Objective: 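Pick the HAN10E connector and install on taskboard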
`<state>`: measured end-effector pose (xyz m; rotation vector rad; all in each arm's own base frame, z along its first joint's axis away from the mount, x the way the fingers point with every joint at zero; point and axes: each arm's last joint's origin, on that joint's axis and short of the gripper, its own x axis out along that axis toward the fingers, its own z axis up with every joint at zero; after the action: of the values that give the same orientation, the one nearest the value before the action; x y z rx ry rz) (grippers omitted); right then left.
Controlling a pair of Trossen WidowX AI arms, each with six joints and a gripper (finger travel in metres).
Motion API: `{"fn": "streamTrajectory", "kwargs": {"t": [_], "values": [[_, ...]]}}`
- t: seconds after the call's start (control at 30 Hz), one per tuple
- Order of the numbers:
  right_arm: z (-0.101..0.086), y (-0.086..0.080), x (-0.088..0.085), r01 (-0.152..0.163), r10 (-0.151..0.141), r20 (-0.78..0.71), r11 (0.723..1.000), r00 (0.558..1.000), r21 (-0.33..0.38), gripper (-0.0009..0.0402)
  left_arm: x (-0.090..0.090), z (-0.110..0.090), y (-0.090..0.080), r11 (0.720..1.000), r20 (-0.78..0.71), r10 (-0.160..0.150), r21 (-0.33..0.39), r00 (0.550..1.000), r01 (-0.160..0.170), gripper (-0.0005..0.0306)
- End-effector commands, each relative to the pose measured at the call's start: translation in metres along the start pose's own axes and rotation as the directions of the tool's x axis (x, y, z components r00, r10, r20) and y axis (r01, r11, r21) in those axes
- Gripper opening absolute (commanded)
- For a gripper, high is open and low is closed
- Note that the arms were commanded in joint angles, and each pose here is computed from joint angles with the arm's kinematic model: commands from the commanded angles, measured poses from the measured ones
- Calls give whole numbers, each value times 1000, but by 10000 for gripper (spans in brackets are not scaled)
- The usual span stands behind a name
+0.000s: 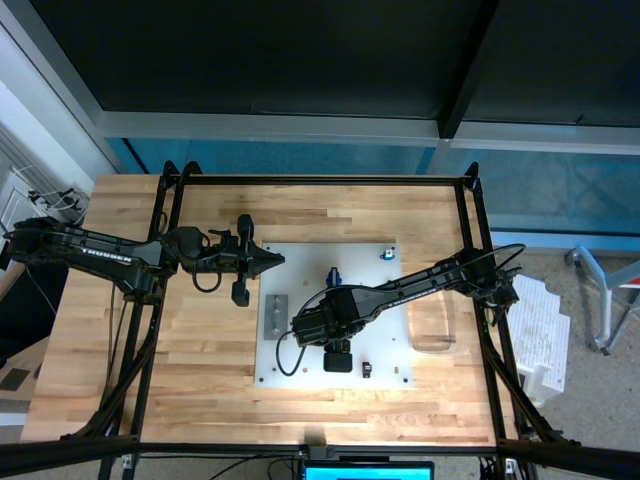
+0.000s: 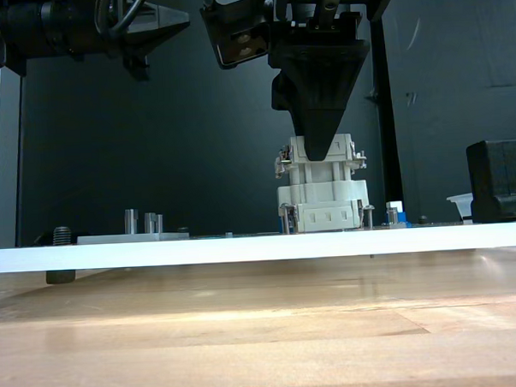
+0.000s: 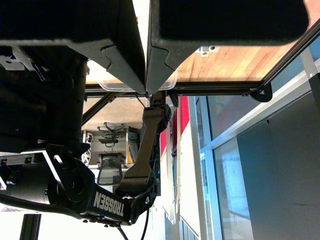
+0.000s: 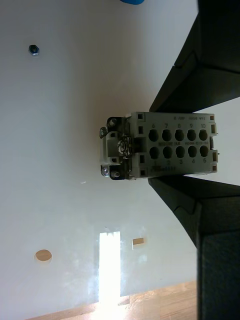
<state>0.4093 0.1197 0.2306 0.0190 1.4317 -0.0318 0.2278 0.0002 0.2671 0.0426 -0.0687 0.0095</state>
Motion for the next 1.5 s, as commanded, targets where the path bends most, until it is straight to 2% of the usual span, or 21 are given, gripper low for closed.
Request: {"fn": "streamTrajectory", "kwargs": {"t": [0.03, 0.63, 0.93, 1.5], "values": [[0, 0, 1, 1, -1, 2, 1000, 1000, -1, 43, 0, 0, 0, 1000, 0, 0, 0, 1000, 0, 1], [-1, 0, 11, 0, 0, 8, 1000, 1000, -3, 43, 0, 0, 0, 1000, 0, 0, 0, 1000, 0, 1], [-4, 0, 24, -2, 2, 10, 1000, 1000, -4, 43, 0, 0, 0, 1000, 0, 0, 0, 1000, 0, 1], [-4, 0, 25, 0, 0, 7, 1000, 1000, -4, 43, 0, 0, 0, 1000, 0, 0, 0, 1000, 0, 1]]}}
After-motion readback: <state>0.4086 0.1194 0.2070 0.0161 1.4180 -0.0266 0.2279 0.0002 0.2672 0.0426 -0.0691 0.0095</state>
